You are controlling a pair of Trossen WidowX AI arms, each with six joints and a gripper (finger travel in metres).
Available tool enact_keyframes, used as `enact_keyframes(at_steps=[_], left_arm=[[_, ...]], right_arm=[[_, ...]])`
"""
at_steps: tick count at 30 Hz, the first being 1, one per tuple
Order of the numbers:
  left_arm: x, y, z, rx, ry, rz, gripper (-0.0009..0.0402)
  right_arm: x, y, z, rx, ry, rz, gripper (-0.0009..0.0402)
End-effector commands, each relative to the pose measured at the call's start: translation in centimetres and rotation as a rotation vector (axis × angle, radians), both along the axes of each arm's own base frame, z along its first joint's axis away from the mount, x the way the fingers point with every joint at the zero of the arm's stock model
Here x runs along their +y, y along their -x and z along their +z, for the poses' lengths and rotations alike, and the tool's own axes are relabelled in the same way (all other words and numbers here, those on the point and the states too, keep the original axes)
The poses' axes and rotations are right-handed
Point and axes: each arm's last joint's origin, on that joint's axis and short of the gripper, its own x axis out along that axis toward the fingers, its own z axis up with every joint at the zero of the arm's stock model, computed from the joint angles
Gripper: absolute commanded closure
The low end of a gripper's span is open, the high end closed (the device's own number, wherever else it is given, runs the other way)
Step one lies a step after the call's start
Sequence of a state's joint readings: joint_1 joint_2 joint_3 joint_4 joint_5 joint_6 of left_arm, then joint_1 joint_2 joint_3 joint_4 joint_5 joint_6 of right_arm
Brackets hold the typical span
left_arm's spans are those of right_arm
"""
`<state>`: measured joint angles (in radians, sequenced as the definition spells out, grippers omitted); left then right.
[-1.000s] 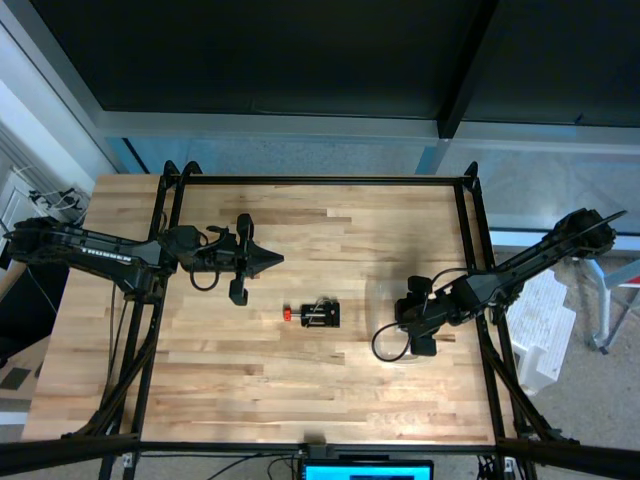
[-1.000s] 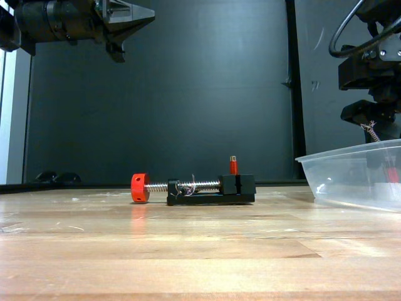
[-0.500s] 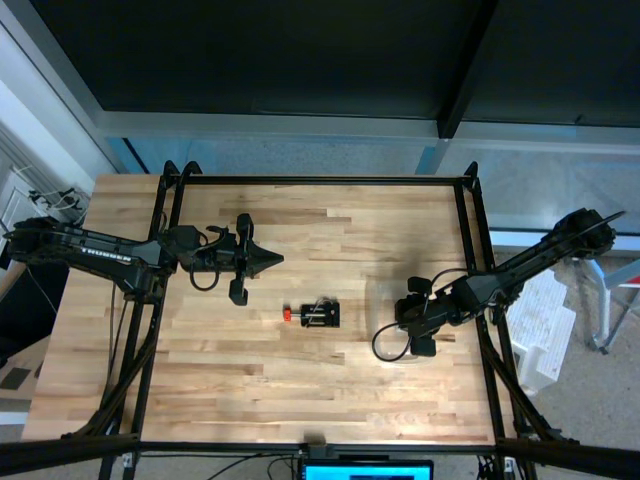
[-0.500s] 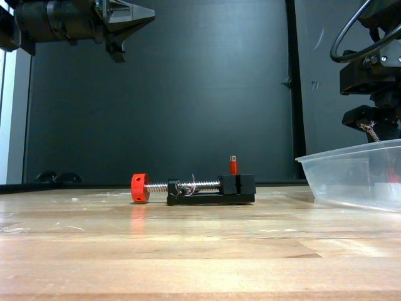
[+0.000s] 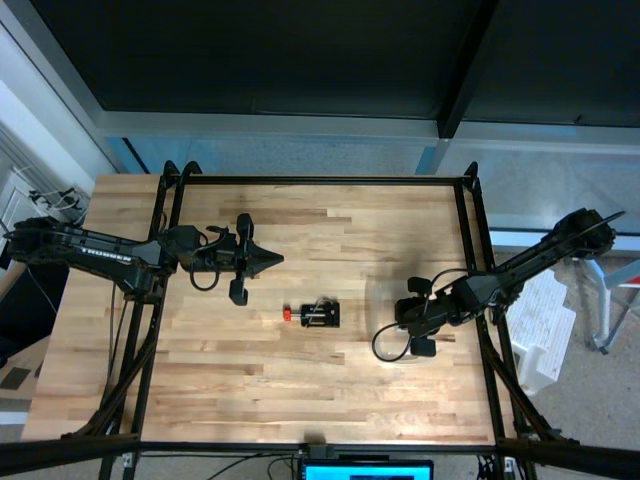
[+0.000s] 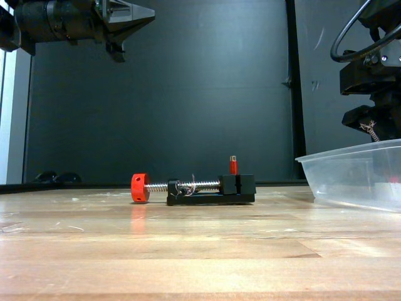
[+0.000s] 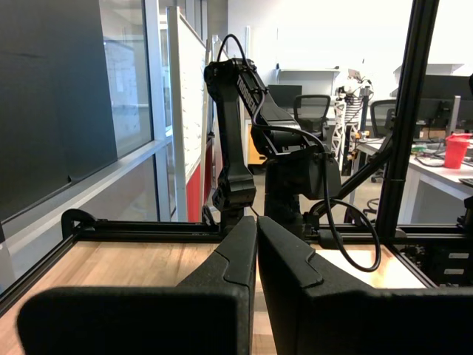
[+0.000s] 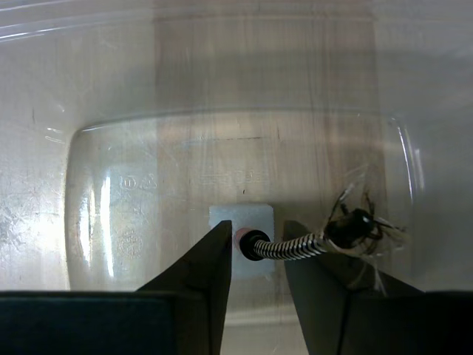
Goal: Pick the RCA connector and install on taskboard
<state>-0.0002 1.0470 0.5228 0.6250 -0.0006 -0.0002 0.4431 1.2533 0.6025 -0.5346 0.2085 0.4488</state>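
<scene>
The left gripper (image 5: 272, 260) was seen parked to the left of the taskboard (image 5: 318, 315) and a little beyond it, raised well above the table (image 5: 300, 400), with its tips pointed toward the taskboard's side. In the left wrist view its fingers (image 7: 236, 255) were pressed flat together, and nothing was held between them. The taskboard itself was laid flat on the table between the two arms. Its red knob (image 6: 139, 187) was turned to the left, a silvery threaded rod ran from the knob into the black body, and a small red post (image 6: 233, 165) stood upright on the block at the right end. Well to the right of the taskboard a clear tray (image 6: 338, 169) was set on the table, and the right gripper (image 8: 255, 229) was held just over it, pointing downward. The connector (image 8: 284, 246) was caught between the right gripper's fingers (image 8: 214, 255), which were closed in on its plug end. Its striped spring sleeve ran out across one finger to a dark tip with frayed strands. In the low view the connector was seen hanging at the gripper, above the tray's rim. A white square (image 8: 251, 216) was left lying on the tray floor directly beneath the plug.
</scene>
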Motion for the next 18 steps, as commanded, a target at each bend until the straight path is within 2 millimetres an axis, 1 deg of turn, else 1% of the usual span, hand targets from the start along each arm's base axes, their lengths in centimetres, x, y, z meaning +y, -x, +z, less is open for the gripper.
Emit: enact_keyframes(at_steps=[1,12,15,18], left_arm=[[0.00,-0.01,0.00,0.000,0.000,0.000,0.0393],[0.00,-0.01,0.00,0.000,0.000,0.000,0.0393],[0.01,-0.01,0.00,0.000,0.000,0.000,0.0393],[0.00,-0.01,0.00,0.000,0.000,0.000,0.0393]], right_arm=[[0.02,0.00,0.03,0.000,0.000,0.000,0.0327],[0.05,0.02,0.05,-0.001,-0.001,0.002,0.0395],[0.06,0.02,0.06,-0.002,-0.001,0.003,0.0390],[0.09,-0.01,0.15,-0.004,-0.002,0.003,0.0394]])
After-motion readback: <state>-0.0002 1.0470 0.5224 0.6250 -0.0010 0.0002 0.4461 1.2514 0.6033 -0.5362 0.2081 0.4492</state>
